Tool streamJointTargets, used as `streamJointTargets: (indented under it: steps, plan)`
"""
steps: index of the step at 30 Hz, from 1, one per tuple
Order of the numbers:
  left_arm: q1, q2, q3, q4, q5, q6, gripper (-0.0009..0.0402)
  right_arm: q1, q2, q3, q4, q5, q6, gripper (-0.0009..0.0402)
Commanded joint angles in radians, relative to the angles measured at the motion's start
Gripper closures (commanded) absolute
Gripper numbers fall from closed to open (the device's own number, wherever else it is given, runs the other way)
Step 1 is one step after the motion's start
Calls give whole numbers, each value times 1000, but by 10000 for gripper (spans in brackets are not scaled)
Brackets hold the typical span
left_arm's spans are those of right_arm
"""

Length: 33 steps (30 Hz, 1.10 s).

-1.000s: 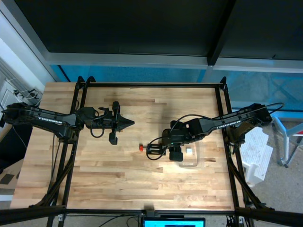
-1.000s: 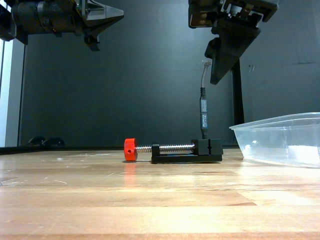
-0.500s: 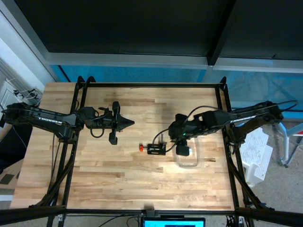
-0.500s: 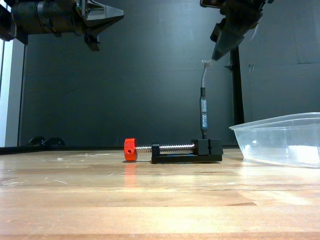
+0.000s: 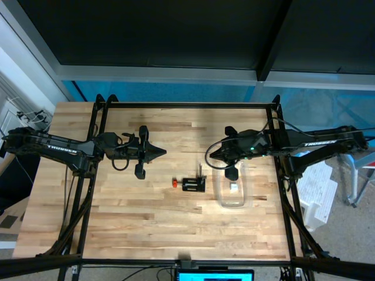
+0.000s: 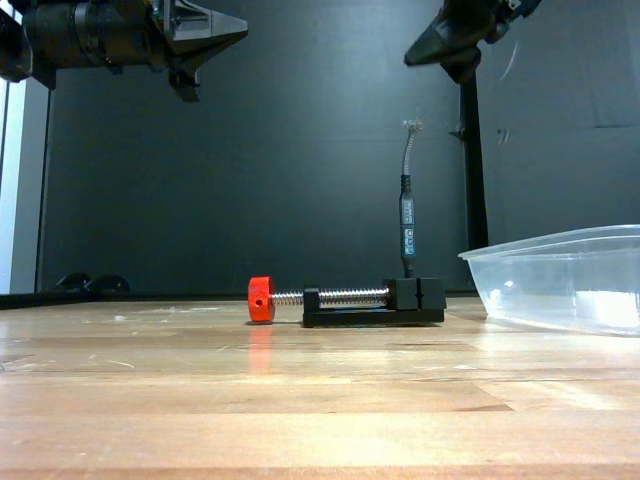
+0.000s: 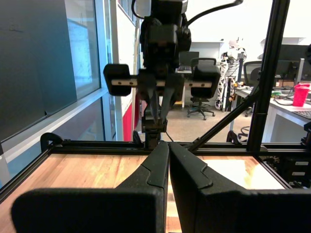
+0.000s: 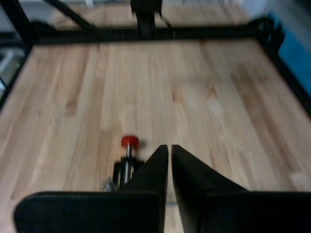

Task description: Pick the usb-c connector and install on the hub

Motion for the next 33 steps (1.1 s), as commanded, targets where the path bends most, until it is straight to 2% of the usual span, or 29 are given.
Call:
streamJointTargets:
  steps: [1,8,12,13,25,28,33]
  plan:
    - [0,0,0,0,0,0,393,-14,-47,-52,84,0,-20,390]
    - [0,0,0,0,0,0,393,-44,-134,-166,280,-3,-24,394]
    - [0,0,0,0,0,0,393,-67,-166,-225,394,-69,-29,393]
    - [0,0,0,0,0,0,393,-72,-171,-239,420,-75,-30,393]
    - [0,0,0,0,0,0,393,-82,-219,-378,670,-83,-43,393]
    - [0,0,0,0,0,0,393,-82,-227,-395,700,-126,-44,393]
    - [0,0,0,0,0,0,393,-83,-236,-423,739,-114,-44,393]
